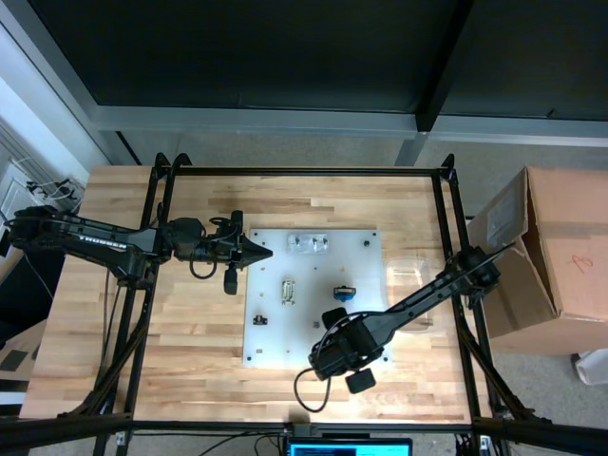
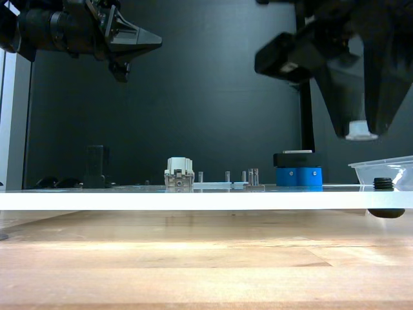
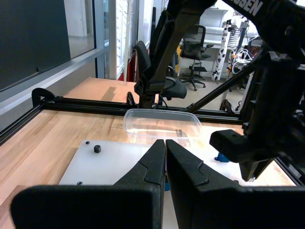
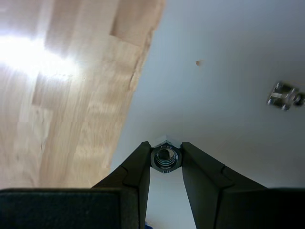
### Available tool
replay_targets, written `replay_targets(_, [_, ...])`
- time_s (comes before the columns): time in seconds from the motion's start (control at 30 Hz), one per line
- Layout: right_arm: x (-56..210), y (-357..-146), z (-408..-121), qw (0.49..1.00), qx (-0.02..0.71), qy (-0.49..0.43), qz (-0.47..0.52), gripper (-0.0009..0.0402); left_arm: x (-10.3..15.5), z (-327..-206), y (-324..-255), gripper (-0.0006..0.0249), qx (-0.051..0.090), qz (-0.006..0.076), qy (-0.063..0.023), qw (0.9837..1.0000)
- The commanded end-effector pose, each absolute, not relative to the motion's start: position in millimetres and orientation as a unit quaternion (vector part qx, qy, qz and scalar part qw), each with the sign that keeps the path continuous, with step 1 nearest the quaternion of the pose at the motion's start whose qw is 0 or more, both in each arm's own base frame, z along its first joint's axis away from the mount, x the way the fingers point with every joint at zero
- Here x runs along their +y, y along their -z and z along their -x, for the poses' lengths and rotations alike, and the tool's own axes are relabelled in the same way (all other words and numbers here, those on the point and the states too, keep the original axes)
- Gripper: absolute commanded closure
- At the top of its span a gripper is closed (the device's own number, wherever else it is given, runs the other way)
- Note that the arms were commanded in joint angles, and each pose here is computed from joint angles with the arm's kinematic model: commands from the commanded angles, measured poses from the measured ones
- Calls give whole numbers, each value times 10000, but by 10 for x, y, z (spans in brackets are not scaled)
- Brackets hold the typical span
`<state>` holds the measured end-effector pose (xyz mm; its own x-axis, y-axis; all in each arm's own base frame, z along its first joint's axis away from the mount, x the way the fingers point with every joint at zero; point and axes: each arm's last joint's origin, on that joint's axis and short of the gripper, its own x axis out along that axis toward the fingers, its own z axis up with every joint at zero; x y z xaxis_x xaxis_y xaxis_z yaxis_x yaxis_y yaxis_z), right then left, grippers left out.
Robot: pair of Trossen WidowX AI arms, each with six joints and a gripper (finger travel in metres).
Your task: Pick the M12 nut and place it on its threads and fasten
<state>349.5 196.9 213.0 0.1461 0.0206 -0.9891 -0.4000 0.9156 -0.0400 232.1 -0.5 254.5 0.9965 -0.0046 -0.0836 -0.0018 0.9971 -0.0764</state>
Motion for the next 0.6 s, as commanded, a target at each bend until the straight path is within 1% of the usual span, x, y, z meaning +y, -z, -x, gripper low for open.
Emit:
replay_targets(0.03, [1968, -2163, -3442, 7221, 6201, -2109, 2228, 393, -4, -2322, -2546, 243, 417, 382, 7, 9984])
replay_targets(0.13, [1952, -2204, -3380, 6927, 6089, -2775, 2691, 393, -4, -2322, -2546, 243, 417, 382, 7, 9984])
replay_targets(0.27, [1942, -2222, -3360, 6713, 5951, -3150, 3098, 393, -4, -2322, -2547, 243, 415, 380, 7, 9984])
replay_targets(0.33, [1944, -2222, -3361, 6706, 5926, -3180, 3131, 393, -4, -2322, -2546, 243, 417, 380, 7, 9984])
replay_targets(0.6, [1956, -2088, -3411, 6671, 5976, -3138, 3152, 393, -4, -2322, -2547, 243, 415, 380, 7, 9984])
